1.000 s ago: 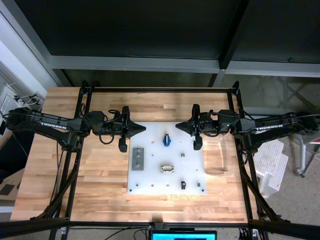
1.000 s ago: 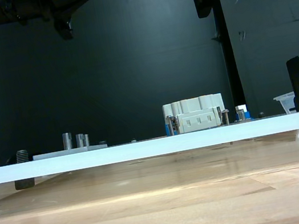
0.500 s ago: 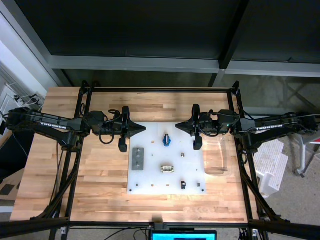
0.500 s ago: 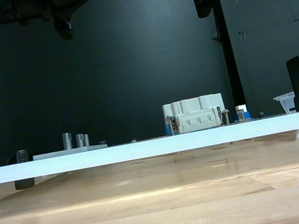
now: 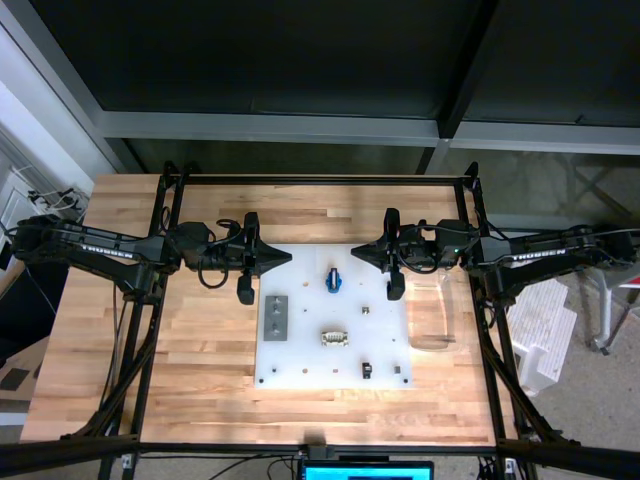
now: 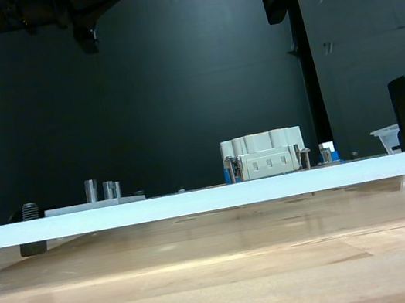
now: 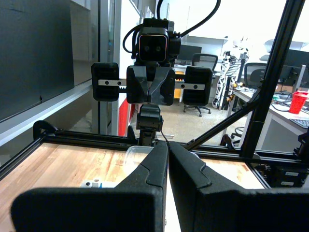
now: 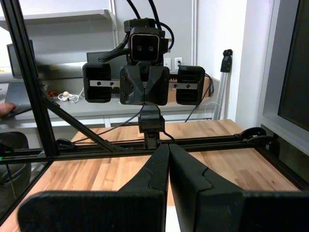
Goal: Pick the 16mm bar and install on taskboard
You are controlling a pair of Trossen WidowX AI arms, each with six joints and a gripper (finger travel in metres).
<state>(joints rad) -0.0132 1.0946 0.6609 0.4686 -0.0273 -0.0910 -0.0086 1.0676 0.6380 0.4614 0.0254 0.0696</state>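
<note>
Left gripper (image 5: 288, 258): its wrist cam shows both black fingers (image 7: 153, 166) pressed flat together with nothing between them. It hangs high over the left far corner of the white rectangular task board (image 5: 300, 362), tip pointing inward. Right gripper (image 5: 356, 252) is the mirror case: fingers (image 8: 157, 169) closed against each other and empty, high over the board's far edge, pointing at the left one with a gap between the two tips. In the low view I see both well above everything on the board. I can't tell where the 16mm bar is; neither gripper holds it. On the board a grey metal plate (image 5: 275, 318) sits on the left side, and the low view shows three short upright pegs (image 6: 108, 190) on it. A blue knob-shaped part (image 5: 333, 279) stands near the far middle and a beige connector block (image 5: 335, 340) near the centre. A clear plastic tray (image 5: 431, 345) lies on the wooden table (image 5: 200, 380) just beside the board's right edge.
</note>
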